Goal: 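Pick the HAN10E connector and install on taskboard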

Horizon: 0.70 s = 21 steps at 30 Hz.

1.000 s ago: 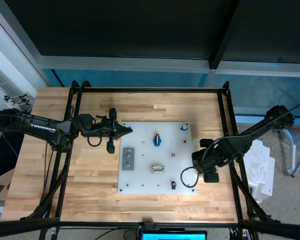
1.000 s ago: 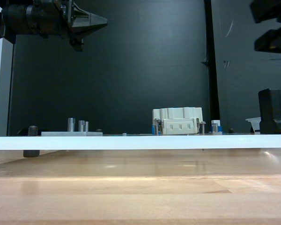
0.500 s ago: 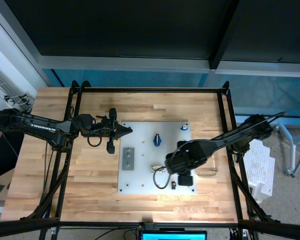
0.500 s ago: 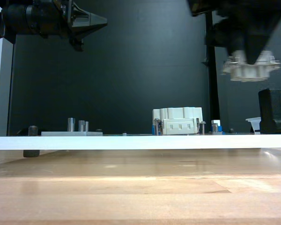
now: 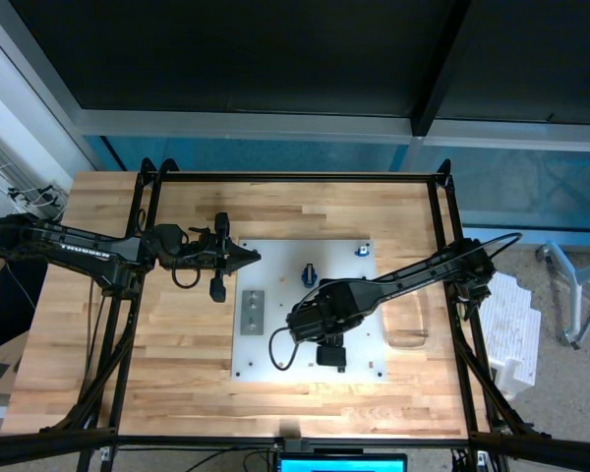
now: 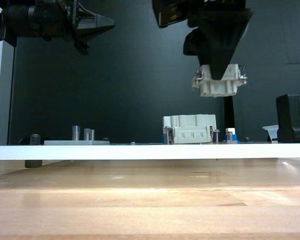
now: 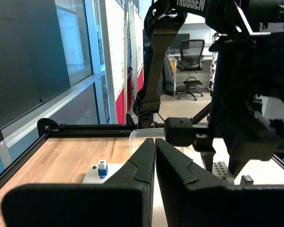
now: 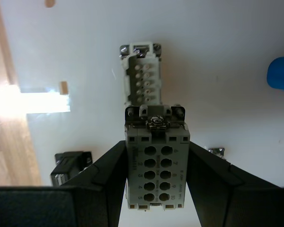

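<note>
The HAN10E connector (image 8: 156, 158), a grey-beige block with two rows of pin holes, is clamped between the fingers of my right gripper (image 8: 156, 189). In the low view the connector (image 6: 219, 86) hangs under the right gripper (image 6: 219, 75), above and slightly right of a matching beige housing (image 6: 190, 129) mounted on the white taskboard (image 6: 140, 151). From above, the right gripper (image 5: 315, 323) covers the middle of the taskboard (image 5: 265, 359). My left gripper (image 5: 246, 257) hovers shut at the board's far left edge, high up (image 6: 107, 21), with nothing in it.
A grey metal block (image 5: 252, 312) lies on the board's left part, a blue knob (image 5: 309, 270) behind the right gripper, a small black part (image 8: 68, 172) near the housing (image 8: 141, 75). A clear plastic tray (image 5: 413, 320) sits right of the board. A black block (image 6: 292, 119) stands at the right.
The right arm swung left from beside the board to over its middle, carrying the connector, which now hangs lower, just above the mounted housing. The left arm stayed still.
</note>
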{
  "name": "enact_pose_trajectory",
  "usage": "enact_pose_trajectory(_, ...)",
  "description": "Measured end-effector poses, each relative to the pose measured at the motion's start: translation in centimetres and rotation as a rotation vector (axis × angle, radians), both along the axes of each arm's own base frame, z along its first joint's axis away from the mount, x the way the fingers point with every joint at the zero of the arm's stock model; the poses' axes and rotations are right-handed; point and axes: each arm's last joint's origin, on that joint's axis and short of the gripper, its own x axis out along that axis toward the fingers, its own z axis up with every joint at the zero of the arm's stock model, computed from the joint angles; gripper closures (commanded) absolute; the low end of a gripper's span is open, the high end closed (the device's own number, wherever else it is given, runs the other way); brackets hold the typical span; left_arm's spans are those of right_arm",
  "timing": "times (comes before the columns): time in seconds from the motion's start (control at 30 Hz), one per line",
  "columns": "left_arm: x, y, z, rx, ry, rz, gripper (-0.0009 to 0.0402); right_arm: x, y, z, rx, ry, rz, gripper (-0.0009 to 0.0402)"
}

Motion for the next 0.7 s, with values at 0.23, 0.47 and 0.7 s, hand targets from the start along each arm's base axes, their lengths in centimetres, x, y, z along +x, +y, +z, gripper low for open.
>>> enact_pose_trajectory(0.23, 0.0, 0.0, 0.0, 0.000, 0.000, 0.000, 0.0392, 1.7, 0.0, -0.7, -0.005, 0.002, 0.029, 0.0368)
enact_pose_trajectory(0.47, 0.0, 0.0, 0.0, 0.000, 0.000, 0.000, 0.0392, 3.2, 0.1, -1.2, -0.007, -0.004, 0.046, 0.0368)
enact_pose_trajectory(0.7, 0.0, 0.0, 0.0, 0.000, 0.000, 0.000, 0.0392, 3.5, 0.1, -1.5, -0.006, -0.008, 0.048, 0.0368)
